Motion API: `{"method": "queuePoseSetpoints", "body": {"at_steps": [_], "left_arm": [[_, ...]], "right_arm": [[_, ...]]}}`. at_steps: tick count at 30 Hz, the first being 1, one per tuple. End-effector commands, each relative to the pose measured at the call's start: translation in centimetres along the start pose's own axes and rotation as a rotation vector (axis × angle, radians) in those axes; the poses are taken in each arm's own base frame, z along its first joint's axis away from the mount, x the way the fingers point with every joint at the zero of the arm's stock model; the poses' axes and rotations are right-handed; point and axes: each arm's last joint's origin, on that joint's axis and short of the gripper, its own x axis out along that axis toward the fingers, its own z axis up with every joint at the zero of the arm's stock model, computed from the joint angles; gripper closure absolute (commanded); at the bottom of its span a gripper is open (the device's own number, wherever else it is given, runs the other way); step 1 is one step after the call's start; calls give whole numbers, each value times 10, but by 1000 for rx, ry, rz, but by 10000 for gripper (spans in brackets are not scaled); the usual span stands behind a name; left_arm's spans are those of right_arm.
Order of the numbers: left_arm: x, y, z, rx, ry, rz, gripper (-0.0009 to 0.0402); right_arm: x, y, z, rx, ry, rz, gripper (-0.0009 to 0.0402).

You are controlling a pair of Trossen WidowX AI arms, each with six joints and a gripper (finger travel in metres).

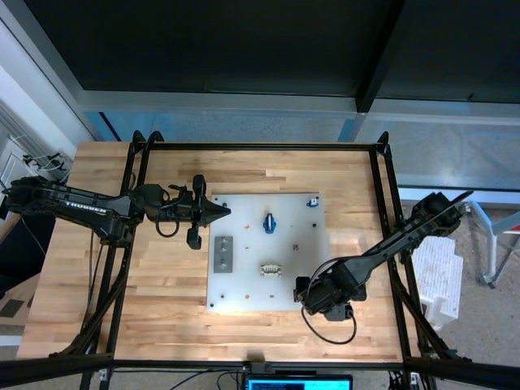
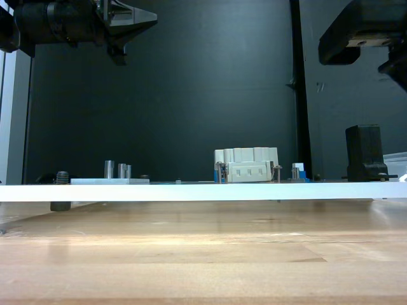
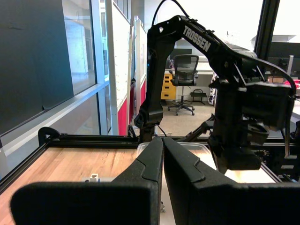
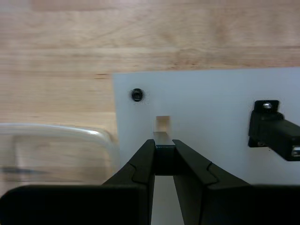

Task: Pick the 16mm bar and install on taskboard

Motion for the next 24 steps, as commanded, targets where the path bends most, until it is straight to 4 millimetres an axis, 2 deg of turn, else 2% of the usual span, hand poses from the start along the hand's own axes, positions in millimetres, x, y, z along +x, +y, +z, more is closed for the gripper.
{"method": "queuePoseSetpoints", "body": {"at_steps": [1,11,24], "left_arm": [[0,0,0,0,0,0,393],[0,0,0,0,0,0,393],[0,0,0,0,0,0,393]], "right_arm": [[-9,0,-1,4,-46,-22,393],[-22,-1,-13,-4,-117,-27,393],[-9,-4,-26,4,-149,-17,393]]}}
